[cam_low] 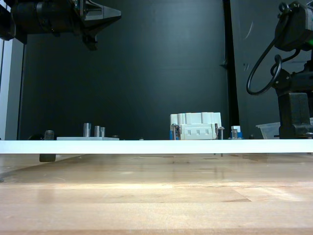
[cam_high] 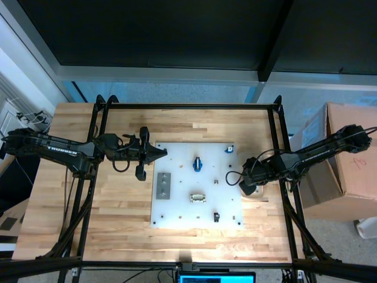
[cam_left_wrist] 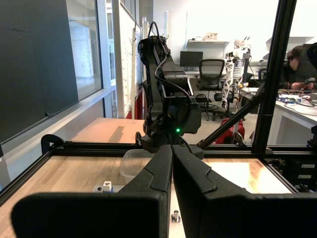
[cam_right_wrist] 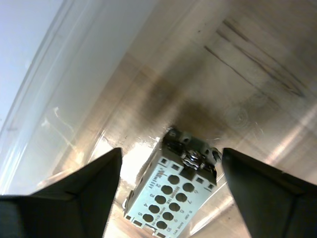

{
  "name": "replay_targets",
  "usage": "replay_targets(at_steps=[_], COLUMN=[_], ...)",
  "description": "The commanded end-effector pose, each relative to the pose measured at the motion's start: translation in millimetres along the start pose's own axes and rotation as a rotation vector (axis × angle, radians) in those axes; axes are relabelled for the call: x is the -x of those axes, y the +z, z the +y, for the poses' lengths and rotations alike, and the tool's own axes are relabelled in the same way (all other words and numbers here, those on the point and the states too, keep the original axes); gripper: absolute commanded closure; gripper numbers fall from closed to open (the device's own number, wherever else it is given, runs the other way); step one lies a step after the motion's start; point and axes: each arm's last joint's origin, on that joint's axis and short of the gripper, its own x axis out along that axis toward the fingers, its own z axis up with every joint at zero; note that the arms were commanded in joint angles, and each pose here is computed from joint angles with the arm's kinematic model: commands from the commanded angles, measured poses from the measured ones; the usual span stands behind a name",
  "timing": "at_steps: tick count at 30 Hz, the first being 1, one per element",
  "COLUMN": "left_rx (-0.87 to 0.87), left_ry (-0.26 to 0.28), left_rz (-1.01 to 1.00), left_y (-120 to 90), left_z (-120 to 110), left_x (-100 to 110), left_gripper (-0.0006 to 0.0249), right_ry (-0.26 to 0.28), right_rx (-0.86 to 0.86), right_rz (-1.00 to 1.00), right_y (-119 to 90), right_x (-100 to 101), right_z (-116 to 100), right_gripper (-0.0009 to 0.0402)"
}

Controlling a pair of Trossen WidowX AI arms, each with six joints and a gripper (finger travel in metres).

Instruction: Remove the HAN10E connector from the taskboard and place in the container

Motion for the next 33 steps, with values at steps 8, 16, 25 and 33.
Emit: replay_targets(at_steps=[8, 16, 25, 33], left_rx=[0.000, 0.000, 0.000, 0.000], left_ry=[0.000, 0.000, 0.000, 0.000], left_rz=[0.000, 0.000, 0.000, 0.000], left_y=[0, 0, 0, 0], left_z=[0, 0, 0, 0], left_x=[0, 0, 0, 0], left_gripper=[0.0243, 0.0243, 0.0243, 0.0243], right_ry=[-0.050, 0.008, 0.044, 0.234], right_rx=[0.061, 0.141, 0.332, 0.493], right_rz=[0.010, -0.007, -0.086, -0.412], right_y=[9, 17, 21, 55], right_x=[43, 83, 85, 93], right_z=[13, 27, 33, 56], right_gripper=[0.0059, 0.0098, 0.0170, 0.0311])
